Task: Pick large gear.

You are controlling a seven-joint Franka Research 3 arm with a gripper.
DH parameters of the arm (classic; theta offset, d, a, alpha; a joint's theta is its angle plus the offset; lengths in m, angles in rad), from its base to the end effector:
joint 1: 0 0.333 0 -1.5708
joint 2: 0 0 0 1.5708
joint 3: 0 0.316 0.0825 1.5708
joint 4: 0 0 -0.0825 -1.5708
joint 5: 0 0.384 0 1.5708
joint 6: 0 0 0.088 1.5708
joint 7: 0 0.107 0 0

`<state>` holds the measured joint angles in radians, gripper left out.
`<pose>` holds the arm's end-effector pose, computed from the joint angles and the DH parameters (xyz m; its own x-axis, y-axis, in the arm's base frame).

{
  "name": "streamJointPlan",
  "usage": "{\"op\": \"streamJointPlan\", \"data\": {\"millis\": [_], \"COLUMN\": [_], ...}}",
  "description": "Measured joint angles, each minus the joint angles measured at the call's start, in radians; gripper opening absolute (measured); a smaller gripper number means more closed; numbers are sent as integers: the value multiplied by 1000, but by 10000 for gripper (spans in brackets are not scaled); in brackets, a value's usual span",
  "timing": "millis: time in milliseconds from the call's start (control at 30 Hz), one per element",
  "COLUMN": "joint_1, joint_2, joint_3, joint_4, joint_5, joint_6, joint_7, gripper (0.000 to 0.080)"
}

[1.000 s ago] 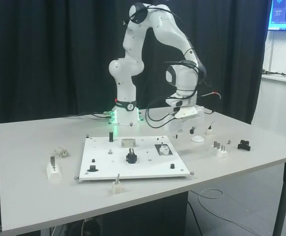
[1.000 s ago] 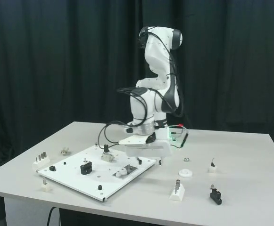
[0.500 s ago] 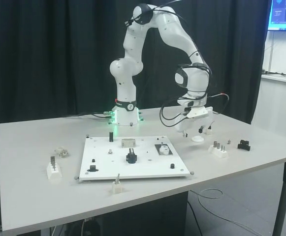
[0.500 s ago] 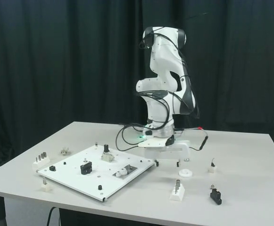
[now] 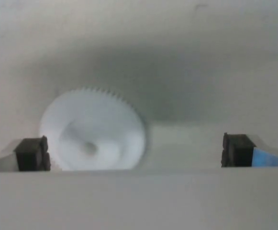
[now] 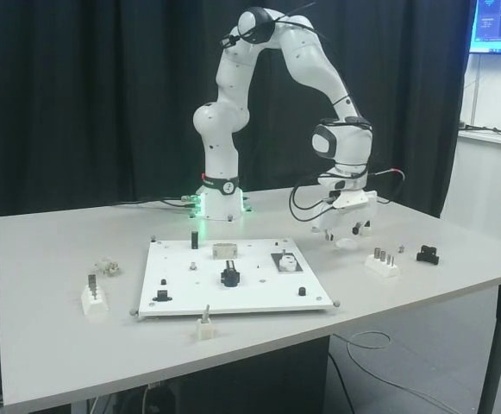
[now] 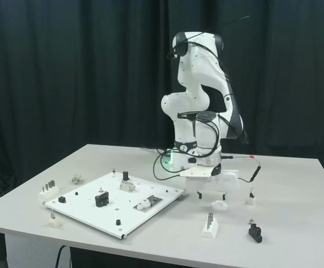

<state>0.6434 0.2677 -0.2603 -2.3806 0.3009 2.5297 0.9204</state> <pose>0.4602 0.1774 0.2046 0.6977 -0.7048 -0.1285 -0.7063 -0.7067 0.0413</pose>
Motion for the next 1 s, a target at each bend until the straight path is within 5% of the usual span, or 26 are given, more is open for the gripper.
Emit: {"op": "streamJointPlan", "data": {"millis": [433, 1000], "joint_1": [0, -8], "joint_2": [8, 40], "joint_3": [63, 73], "joint_4": [-32, -32], "joint_5": [-48, -94], "joint_6": [67, 116], "joint_7": [98, 145], "gripper": [800, 800]}}
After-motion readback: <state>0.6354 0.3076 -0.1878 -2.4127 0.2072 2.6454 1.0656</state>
